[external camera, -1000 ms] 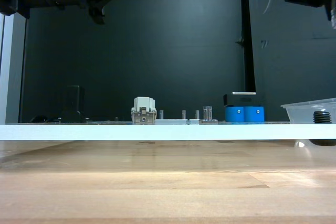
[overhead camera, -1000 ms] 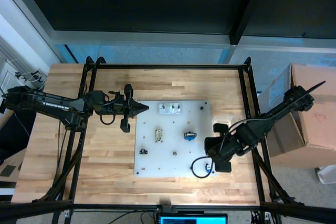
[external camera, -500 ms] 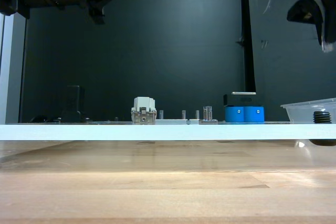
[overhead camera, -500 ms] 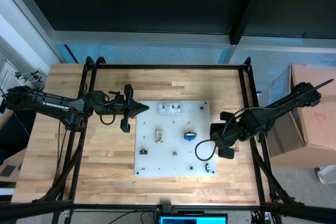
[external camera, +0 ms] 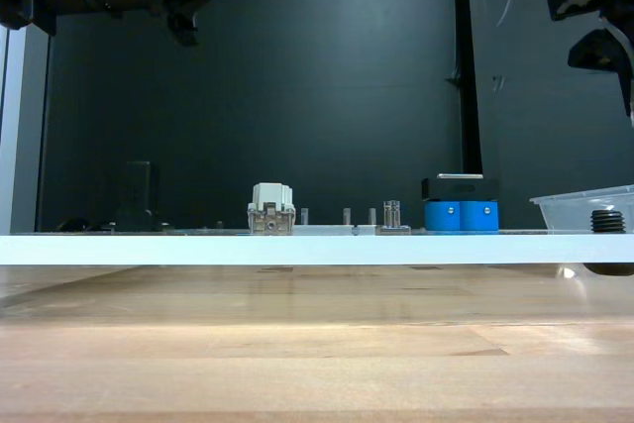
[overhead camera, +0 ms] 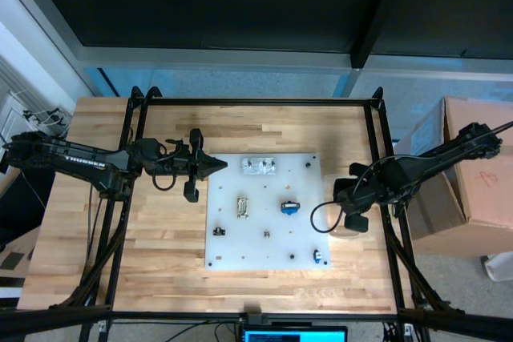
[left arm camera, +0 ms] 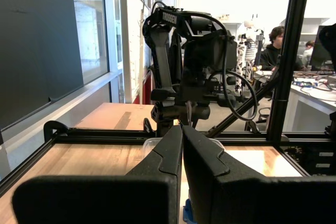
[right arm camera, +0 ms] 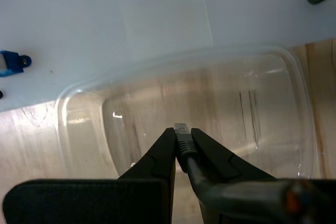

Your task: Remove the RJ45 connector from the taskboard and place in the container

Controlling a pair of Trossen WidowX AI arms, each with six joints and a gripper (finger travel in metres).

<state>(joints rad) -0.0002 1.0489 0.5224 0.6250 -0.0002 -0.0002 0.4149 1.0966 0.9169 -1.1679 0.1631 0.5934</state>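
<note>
- The table (overhead camera: 160, 230) lies far beneath both my claws. I reach in over it from its two sides.
- The board (overhead camera: 264, 230) sits between my two claws, below the height of either. Its white surface lies just beyond my right claw's tips in the right wrist view.
- My left claw (left arm camera: 182, 129) hangs high off the board's left edge, pointing level across at my right arm. Its fingers are pressed together on nothing. I judge it is parked up there so the right has room.
- My right claw (right arm camera: 179, 136) is raised at the board's right edge and points straight down. It pinches the connector.
- The container (right arm camera: 294, 72) is a clear tub directly under my right claw, resting on the wood beside the board's edge. Its rim rings my fingertips in the wrist view. I take it I am lined up over the opening so the drop cannot miss.
- The cable (overhead camera: 317, 218) trails from my right claw in a loose loop over the board's edge.
- The connector (right arm camera: 182, 127) is clear of its seat and gripped between my right fingers, its tip poking out past them toward the container floor. It is not yet in the container. Holding it by the rear likely lets it fall free when I spread.
</note>
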